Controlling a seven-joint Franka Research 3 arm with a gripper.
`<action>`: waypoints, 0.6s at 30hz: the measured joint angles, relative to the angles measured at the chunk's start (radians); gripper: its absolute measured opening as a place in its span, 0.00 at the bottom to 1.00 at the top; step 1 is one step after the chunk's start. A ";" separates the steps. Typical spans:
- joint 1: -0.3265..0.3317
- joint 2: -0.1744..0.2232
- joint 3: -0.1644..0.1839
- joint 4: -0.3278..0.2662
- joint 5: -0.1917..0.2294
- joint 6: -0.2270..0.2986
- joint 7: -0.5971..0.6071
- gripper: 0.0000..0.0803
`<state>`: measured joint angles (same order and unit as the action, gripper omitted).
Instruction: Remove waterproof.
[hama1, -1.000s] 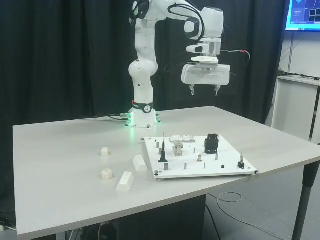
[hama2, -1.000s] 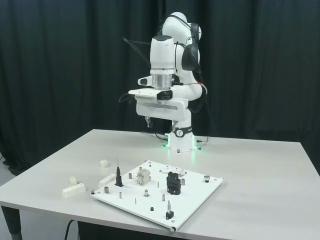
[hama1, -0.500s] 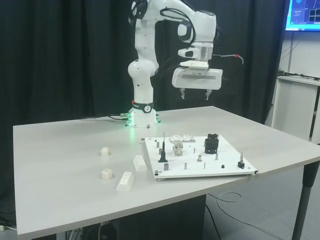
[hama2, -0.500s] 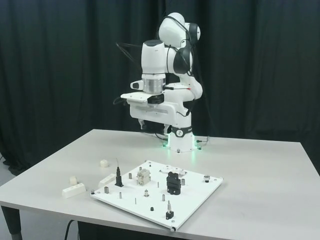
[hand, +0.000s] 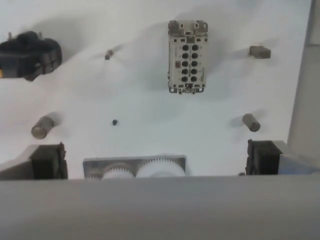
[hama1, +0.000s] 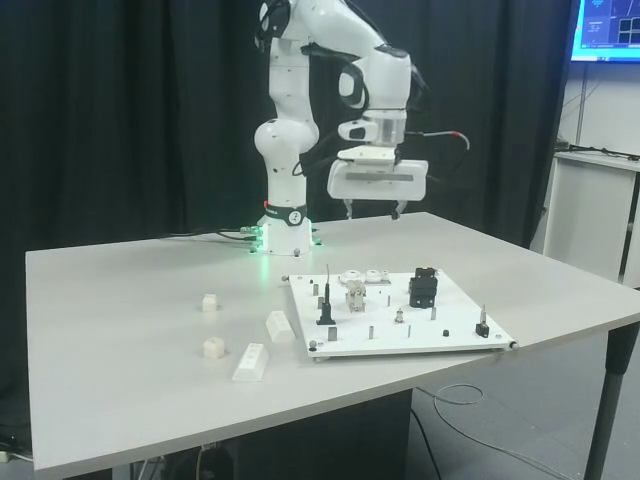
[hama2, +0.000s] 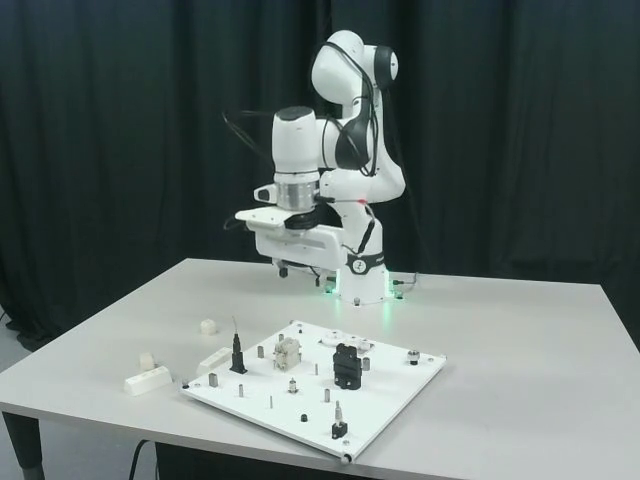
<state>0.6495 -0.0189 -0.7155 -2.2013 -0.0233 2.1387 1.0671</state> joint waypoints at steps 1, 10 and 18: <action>-0.003 0.000 0.000 -0.010 0.003 0.013 0.000 1.00; -0.029 -0.002 -0.001 -0.096 0.036 0.139 0.026 1.00; -0.035 -0.001 -0.001 -0.158 0.039 0.245 0.066 1.00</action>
<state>0.6145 -0.0197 -0.7164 -2.3596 0.0160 2.3836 1.1327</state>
